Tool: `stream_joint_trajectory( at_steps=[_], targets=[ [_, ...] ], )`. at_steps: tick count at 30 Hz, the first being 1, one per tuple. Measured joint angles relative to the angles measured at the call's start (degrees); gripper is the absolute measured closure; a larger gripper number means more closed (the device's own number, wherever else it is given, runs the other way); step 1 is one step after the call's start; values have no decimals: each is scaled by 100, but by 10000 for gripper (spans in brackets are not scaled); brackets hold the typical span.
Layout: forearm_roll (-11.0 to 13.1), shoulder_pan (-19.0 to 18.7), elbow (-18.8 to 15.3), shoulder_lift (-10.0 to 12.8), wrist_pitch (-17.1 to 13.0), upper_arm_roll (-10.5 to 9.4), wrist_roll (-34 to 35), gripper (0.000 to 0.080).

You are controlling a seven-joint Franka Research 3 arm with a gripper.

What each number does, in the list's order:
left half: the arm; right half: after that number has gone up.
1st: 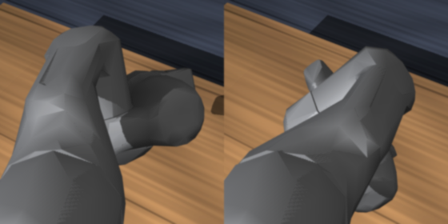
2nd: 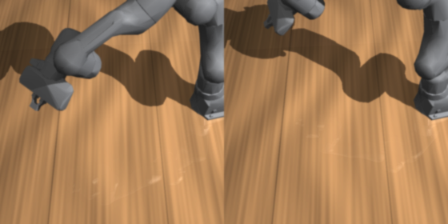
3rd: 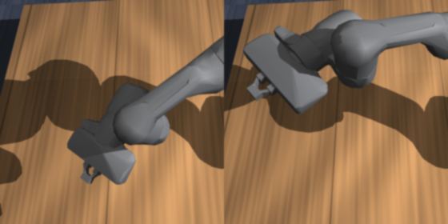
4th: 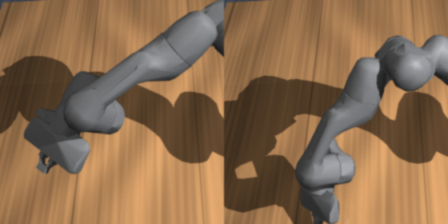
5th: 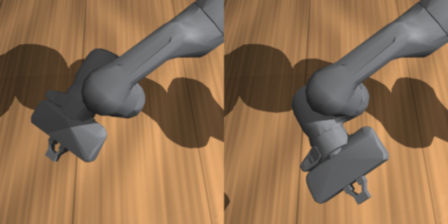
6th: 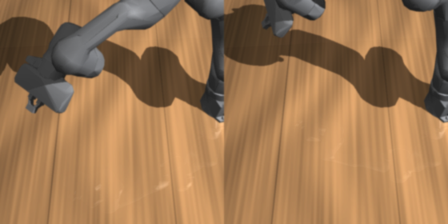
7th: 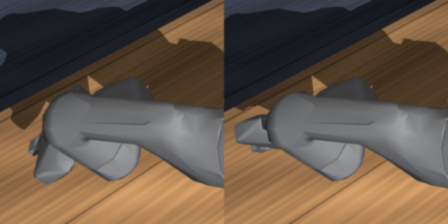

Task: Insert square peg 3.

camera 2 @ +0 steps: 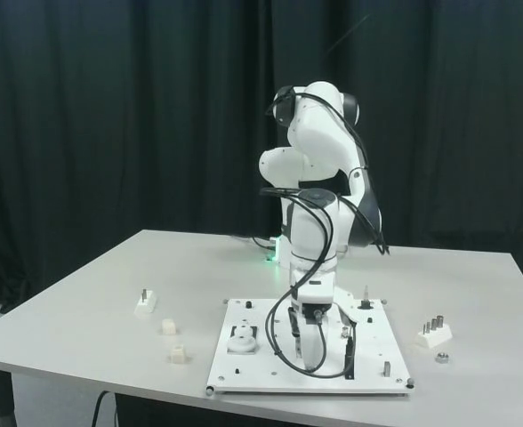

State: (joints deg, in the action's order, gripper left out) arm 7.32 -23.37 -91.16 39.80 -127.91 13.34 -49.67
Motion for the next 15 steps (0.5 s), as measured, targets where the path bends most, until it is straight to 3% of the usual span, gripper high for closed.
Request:
stream_joint_trajectory(
  at_steps=[6, 7, 15],
  targets=[
    [-1, 0, 28, -59, 15, 2, 0, 277],
    [-2, 0, 28, -74, 26, 4, 0, 19],
    [-3, 0, 29, -211, 56, 21, 0, 6]
  ],
)
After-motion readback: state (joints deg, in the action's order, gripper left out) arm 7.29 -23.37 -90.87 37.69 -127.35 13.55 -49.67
